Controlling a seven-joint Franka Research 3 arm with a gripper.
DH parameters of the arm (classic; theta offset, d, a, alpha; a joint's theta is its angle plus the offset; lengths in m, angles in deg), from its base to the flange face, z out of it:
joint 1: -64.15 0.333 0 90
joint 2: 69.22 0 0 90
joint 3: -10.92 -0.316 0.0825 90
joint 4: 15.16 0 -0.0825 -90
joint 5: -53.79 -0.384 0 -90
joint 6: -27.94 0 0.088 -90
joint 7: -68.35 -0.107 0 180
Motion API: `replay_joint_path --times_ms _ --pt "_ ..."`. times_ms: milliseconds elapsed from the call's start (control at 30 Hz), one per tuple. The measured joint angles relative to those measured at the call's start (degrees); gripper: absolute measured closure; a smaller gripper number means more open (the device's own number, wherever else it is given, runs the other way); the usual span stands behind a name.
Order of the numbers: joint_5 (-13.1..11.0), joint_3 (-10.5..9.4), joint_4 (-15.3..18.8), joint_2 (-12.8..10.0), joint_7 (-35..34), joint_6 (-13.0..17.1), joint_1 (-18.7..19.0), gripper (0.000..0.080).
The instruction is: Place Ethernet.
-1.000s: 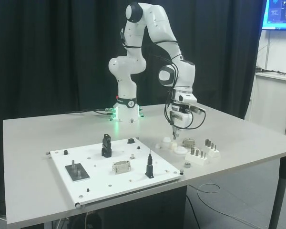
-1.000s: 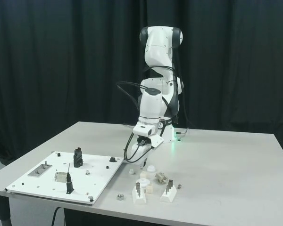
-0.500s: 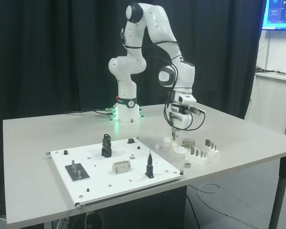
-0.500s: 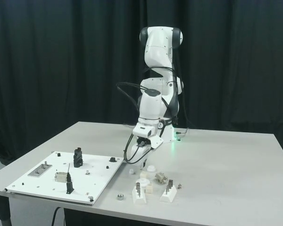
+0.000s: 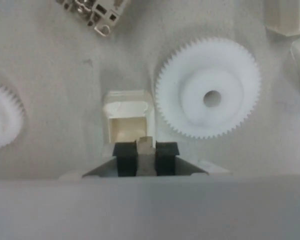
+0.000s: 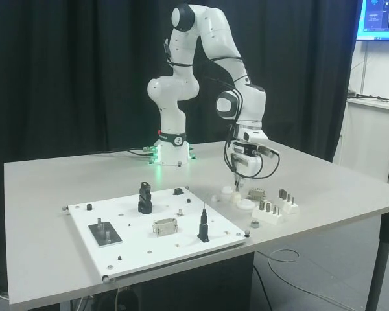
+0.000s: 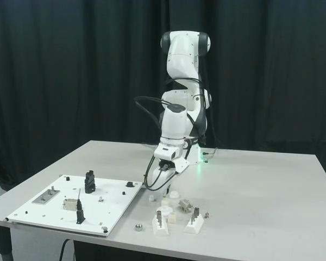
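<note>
A small white Ethernet plug (image 5: 129,114) is held at the tips of my gripper (image 5: 145,150). Its tab sits between the two black pads (image 5: 124,156), which are shut on it. In the first room view the gripper (image 6: 236,173) hangs a little above the grey table, over the loose white parts to the right of the white board (image 6: 142,245). The second room view shows the gripper (image 7: 165,187) just past the board's (image 7: 49,215) near corner. The plug is too small to make out in either room view.
A large white gear (image 5: 208,87) lies on the table right beside the plug, and a smaller gear (image 5: 1,116) lies on its other side. A metal connector (image 5: 92,12) and two white pin blocks (image 6: 275,207) lie nearby. Black fixtures (image 6: 144,197) stand on the board.
The gripper has risen slightly above the loose parts and drifted a little toward the board. Its fingers stay shut.
</note>
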Motion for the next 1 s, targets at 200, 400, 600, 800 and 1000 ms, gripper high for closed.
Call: replay_joint_path --times_ms 200,400,600,800,1000 --pt "-0.02 -0.03 0.00 -0.16 0.42 0.00 -0.13 0.0729" --pt "-0.06 -0.04 0.06 -0.31 0.55 -0.03 -0.17 0.0729" --pt "-0.09 -0.14 0.28 -0.40 0.61 -0.04 -0.17 0.0729" --pt "-0.09 -0.29 0.47 -0.40 0.85 -0.05 -0.17 0.0729" --pt "-0.09 -0.45 0.48 -0.40 1.59 0.00 -0.17 0.0729"
